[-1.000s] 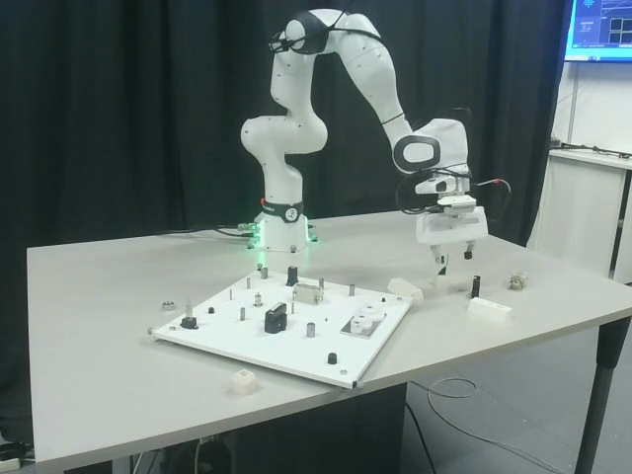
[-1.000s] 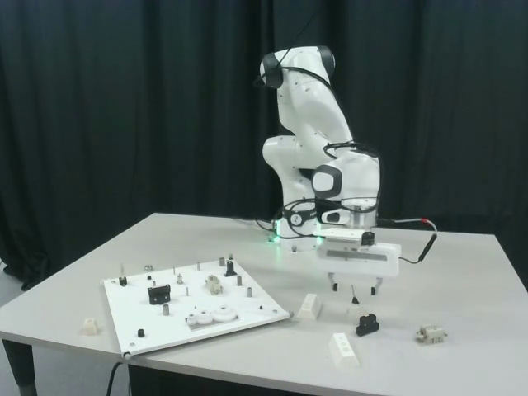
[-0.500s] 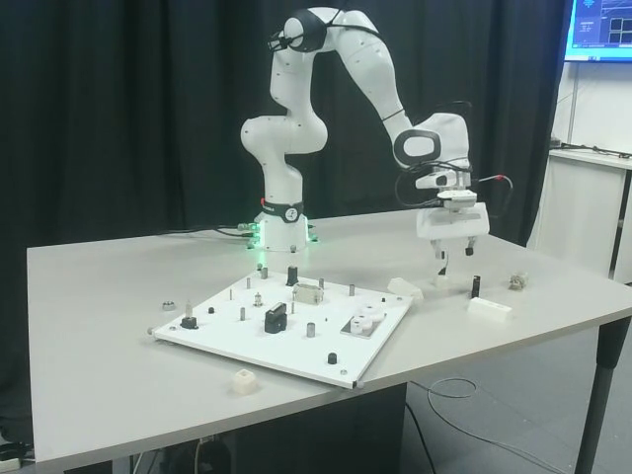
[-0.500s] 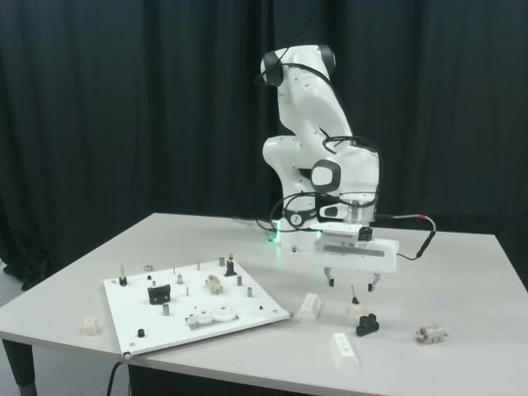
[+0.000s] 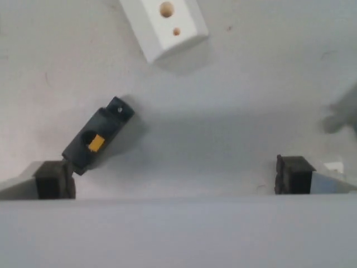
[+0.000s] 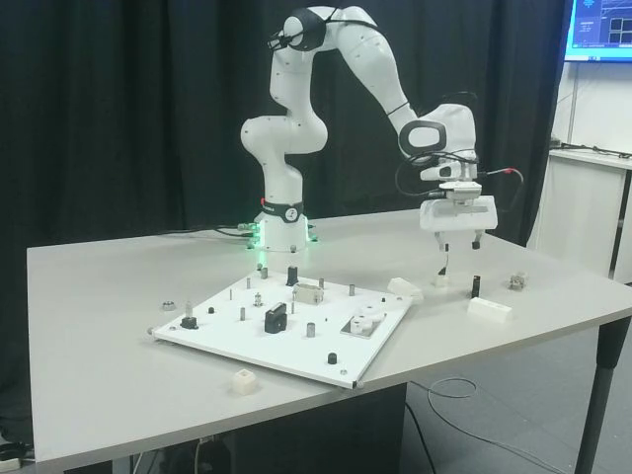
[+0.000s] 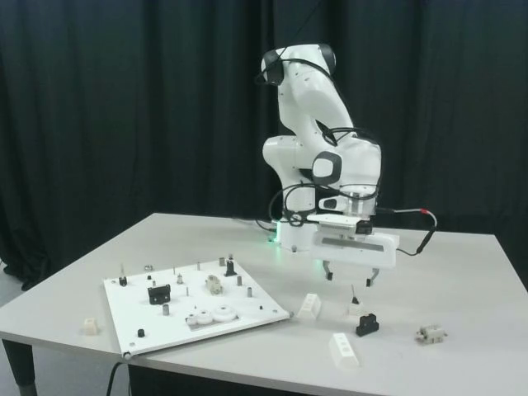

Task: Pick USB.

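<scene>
- End effector (image 7: 349, 274) hangs above the grey tabletop (image 7: 462, 272), fingers spread wide, nothing between them.
- The USB part, a small black block (image 5: 96, 137), lies flat on the tabletop under the end effector; in the wrist view it sits just beside one black fingertip (image 5: 54, 180), well apart from the other.
- From the second room view, that black block (image 7: 367, 322) rests between a white wedge block (image 7: 343, 348) and a small white piece with a pin (image 7: 354, 307).
- White assembly board (image 7: 190, 309) sits well apart.
</scene>
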Available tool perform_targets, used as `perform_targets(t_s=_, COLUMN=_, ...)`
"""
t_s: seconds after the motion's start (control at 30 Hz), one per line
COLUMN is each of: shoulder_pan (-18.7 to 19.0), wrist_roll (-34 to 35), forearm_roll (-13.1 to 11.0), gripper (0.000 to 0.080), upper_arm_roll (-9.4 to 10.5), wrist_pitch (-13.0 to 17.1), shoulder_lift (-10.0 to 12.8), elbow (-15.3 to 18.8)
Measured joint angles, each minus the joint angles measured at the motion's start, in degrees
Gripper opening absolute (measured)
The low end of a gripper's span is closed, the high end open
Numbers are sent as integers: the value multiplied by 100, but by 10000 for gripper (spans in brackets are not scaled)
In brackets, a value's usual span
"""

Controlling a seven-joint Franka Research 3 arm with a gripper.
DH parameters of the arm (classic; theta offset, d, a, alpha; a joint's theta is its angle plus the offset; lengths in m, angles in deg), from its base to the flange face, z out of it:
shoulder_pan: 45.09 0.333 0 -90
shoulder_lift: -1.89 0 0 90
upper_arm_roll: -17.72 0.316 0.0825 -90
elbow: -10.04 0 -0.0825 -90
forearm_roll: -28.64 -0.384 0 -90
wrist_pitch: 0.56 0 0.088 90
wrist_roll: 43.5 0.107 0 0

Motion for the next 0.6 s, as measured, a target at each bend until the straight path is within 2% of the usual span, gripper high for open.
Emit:
perform_targets(t_s=0.17, shoulder_pan=0, wrist_roll=-147, forearm_roll=-450, gripper=800, upper_arm_roll=55, wrist_pitch=-503, shoulder_lift=-4, elbow=-256)
perform_targets(t_s=0.43, shoulder_pan=-16, wrist_roll=-1183, forearm_roll=-1474, gripper=800, upper_arm_roll=76, wrist_pitch=-1497, shoulder_lift=30, elbow=-817)
perform_targets(t_s=0.6, shoulder_pan=-73, wrist_roll=-1727, forearm_roll=-1893, gripper=800, upper_arm_roll=73, wrist_pitch=-2055, shoulder_lift=129, elbow=-1199)
